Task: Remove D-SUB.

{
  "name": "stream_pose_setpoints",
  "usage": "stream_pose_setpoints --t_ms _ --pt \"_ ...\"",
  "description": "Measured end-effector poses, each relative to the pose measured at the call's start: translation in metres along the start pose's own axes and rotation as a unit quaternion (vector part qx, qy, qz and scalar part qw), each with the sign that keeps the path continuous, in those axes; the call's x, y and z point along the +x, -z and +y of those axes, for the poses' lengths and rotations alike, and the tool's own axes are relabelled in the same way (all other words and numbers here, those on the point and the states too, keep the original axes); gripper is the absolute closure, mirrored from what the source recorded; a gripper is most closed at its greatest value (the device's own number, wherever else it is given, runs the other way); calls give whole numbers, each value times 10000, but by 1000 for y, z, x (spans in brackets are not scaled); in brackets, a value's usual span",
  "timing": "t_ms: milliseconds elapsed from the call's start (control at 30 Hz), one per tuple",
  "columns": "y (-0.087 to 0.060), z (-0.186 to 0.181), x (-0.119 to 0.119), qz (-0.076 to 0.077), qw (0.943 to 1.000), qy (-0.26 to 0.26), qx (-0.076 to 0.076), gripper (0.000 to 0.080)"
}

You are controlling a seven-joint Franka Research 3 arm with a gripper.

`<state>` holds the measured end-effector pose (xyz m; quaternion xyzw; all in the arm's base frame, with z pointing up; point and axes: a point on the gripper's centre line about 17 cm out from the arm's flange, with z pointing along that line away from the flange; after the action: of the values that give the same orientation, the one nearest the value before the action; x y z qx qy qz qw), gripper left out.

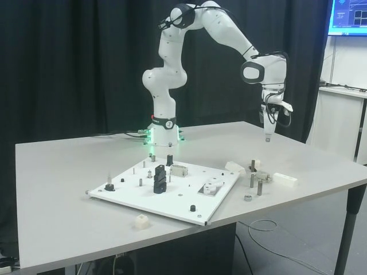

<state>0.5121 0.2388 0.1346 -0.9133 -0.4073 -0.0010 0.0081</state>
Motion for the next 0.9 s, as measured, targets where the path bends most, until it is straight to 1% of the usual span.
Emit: stream_pose_setpoints --t_ms 267,433,600,900 --pt "1 7 -1 11 10000 -55 -17 3" --pt "4 19 -2 26 9999 -120 -67 3" --pt "8 41 -10 -18 9996 -170 -206 3" --pt "18 99 -41 -252 9983 -223 -472 3"
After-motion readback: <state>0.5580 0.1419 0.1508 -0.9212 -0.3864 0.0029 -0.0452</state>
